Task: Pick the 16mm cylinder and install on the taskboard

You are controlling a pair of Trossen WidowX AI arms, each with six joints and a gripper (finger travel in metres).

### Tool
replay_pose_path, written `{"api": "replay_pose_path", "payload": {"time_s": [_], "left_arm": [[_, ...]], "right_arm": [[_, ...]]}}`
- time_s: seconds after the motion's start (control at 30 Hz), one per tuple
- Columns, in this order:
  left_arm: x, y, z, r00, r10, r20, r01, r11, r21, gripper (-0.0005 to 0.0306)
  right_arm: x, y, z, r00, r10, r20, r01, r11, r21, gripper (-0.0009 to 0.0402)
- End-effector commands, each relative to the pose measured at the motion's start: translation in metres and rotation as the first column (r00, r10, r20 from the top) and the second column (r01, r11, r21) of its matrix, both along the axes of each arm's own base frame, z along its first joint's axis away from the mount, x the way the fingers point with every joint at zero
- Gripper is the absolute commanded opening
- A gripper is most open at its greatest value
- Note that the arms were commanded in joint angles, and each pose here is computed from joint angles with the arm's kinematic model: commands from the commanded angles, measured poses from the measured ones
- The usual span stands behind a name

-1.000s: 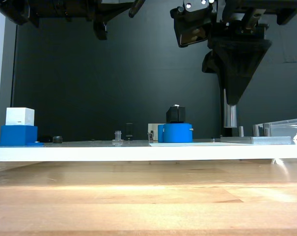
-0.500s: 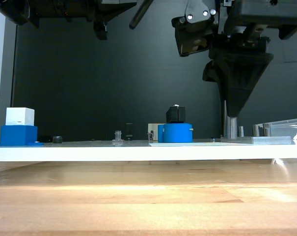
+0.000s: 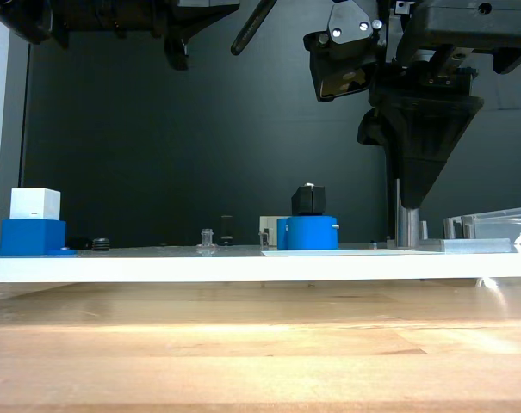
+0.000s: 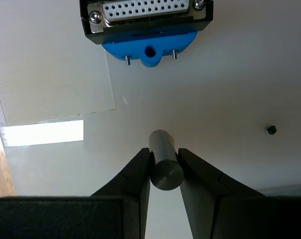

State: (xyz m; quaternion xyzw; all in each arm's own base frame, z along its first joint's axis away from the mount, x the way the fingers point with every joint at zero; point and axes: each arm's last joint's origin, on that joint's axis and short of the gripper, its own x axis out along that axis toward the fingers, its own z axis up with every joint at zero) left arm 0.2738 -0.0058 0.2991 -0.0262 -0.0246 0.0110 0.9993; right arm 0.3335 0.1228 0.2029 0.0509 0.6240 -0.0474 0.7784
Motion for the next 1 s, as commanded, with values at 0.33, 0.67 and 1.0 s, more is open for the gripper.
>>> {"api": "replay_pose_path", "payload": {"time_s": [0.33, 0.67, 1.0], "left_arm": [[0.0001, 0.0, -0.0001, 1.0, 0.0, 0.0, 0.0, 1.0, 0.0, 0.0001], [0.0001, 0.0, -0.0001, 1.0, 0.0, 0.0, 0.0, 1.0, 0.0, 0.0001], [0.0001, 0.0, -0.0001, 1.0, 0.0, 0.0, 0.0, 1.0, 0.0, 0.0001]], "right_arm": [[0.0002, 0.0001, -0.0003, 1.0, 0.001, 0.002, -0.001, 1.0, 0.001, 0.0004], [0.0002, 0.0002, -0.0003, 1.0, 0.001, 0.002, -0.001, 1.0, 0.001, 0.0004], [0.0002, 0.0002, -0.0003, 1.0, 0.001, 0.003, -0.001, 1.0, 0.0, 0.0022]]}}
